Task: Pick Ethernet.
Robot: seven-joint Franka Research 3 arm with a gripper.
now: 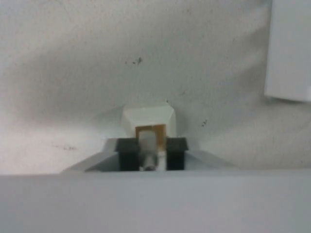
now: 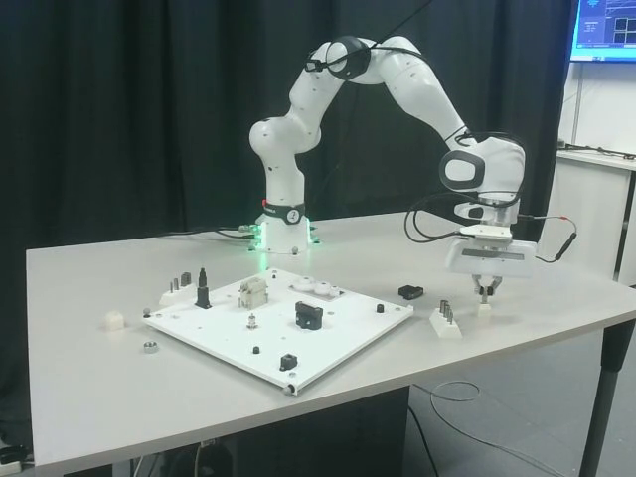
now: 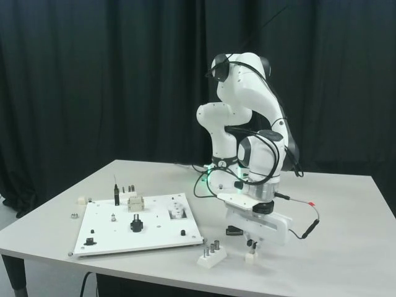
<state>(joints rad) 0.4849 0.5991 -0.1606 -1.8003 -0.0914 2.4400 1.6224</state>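
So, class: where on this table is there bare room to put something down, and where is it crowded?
Bare: the table left of the white board, and its far strip behind the board beside the arm's base. Crowded: the board itself, and around the gripper near the small pin block.

The Franka arm's white shell [image 2: 417,89] looks like glossy, smooth plastic. The grey table [image 2: 89,288] under the gripper appears matt, faintly speckled. Behind hangs black cloth curtain [image 3: 93,74].

In the wrist view the gripper [image 1: 147,154] body fills the lower strip, hiding the table [image 1: 97,73] beneath, and the Ethernet plug [image 1: 147,145] between the black pads [image 1: 129,151] is blurred, perhaps with a clip. A white block [image 1: 290,48] is cut off at the edge.
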